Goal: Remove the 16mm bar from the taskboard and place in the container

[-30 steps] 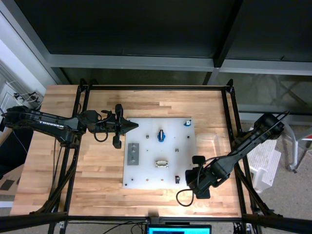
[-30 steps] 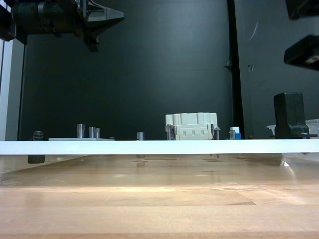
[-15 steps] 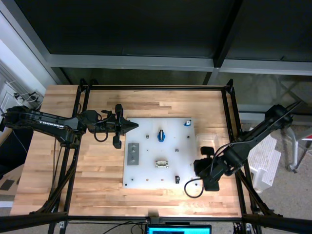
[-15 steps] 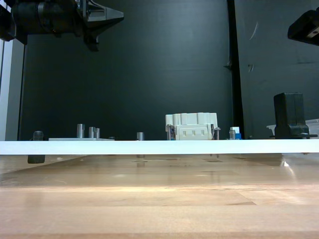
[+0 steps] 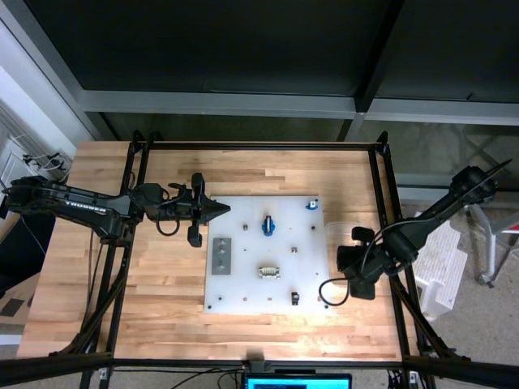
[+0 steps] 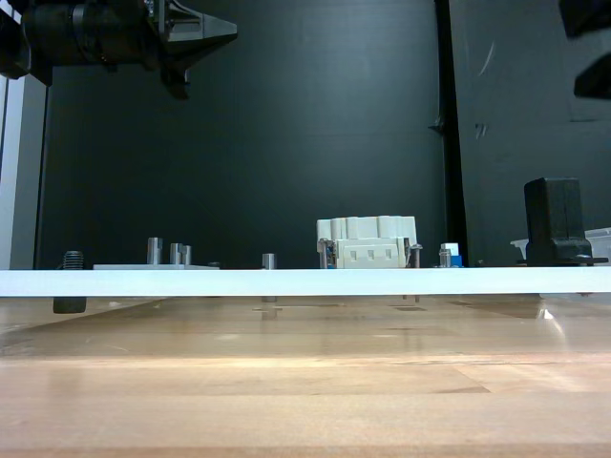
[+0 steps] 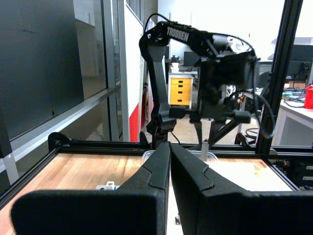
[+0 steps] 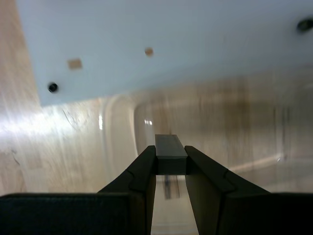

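From where I stand, the right gripper point(image 5: 351, 259) hangs over the right part of the table, just beside the right edge of the taskboard point(image 5: 243, 279) and above the container point(image 8: 113, 128). Its claw is pinching the 16mm bar point(image 8: 171, 147). In the right wrist view the two fingers point(image 8: 143, 171) press on both sides of a small dark grey piece, which sticks out a little past the fingertips. So the bar is off the board and in the air, with the rounded wall of the clear tub below it. I think the gripper points down on purpose, so that the bar can fall straight into the tub and not roll on the wood.

The left gripper point(image 5: 217, 209) hangs high near the far left corner of the board, well apart from the work. Its fingers point(image 7: 156, 169) are pressed together with nothing between them. It seems only to wait out of the way, so the right arm has free room.

On the board stand the grey metal block point(image 5: 221, 255), the blue knob point(image 5: 268, 225), the beige connector point(image 5: 269, 272) and the black blocky part point(image 5: 296, 298).

In my judgement the task is almost done. What is left is to go lower if needed and spread the claw. The risk is that the small bar bounces off the rim if it is released too near the edge.
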{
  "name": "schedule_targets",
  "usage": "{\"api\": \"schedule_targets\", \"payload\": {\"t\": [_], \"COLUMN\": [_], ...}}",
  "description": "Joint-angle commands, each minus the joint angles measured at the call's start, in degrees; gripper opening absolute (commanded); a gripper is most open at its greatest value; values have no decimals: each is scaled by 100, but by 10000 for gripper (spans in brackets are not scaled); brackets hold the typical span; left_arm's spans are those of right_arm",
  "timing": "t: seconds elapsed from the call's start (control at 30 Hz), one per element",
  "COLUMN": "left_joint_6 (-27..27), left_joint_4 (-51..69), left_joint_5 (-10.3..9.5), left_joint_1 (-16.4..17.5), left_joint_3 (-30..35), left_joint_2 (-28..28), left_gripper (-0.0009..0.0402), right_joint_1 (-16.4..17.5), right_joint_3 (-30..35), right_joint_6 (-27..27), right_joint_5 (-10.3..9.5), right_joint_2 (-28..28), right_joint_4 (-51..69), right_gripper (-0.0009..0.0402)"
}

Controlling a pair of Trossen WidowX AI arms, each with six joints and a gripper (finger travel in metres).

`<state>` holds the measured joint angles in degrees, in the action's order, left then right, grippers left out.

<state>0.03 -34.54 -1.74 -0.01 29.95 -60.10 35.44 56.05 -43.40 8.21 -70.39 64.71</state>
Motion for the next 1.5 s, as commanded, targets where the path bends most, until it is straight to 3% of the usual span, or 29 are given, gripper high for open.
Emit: {"api": "schedule_targets", "payload": {"t": [0.03, 0.13, 0.3, 0.47, 0.73, 1.5], "left_joint_6": [0, 0, 0, 0, 0, 0], "left_joint_4": [0, 0, 0, 0, 0, 0], "left_joint_5": [0, 0, 0, 0, 0, 0], "left_joint_1": [2, 0, 2, 2, 0, 0], "left_joint_3": [0, 0, 0, 0, 0, 0], "left_joint_2": [-2, -2, -2, -2, -2, -2], "left_gripper": [0, 0, 0, 0, 0, 0], "right_joint_1": [-162, -269, -496, -656, -750, -1056], "right_joint_3": [-361, -719, -1309, -1773, -2157, -2393], "right_joint_6": [33, 79, 238, 330, 391, 815], "right_joint_5": [-76, -197, -745, -946, -944, -925], "right_joint_2": [173, 273, 404, 476, 479, 588], "right_joint_4": [-142, -422, -1259, -1878, -2177, -2177], "right_gripper": [0, 0, 0, 0, 0, 0]}}
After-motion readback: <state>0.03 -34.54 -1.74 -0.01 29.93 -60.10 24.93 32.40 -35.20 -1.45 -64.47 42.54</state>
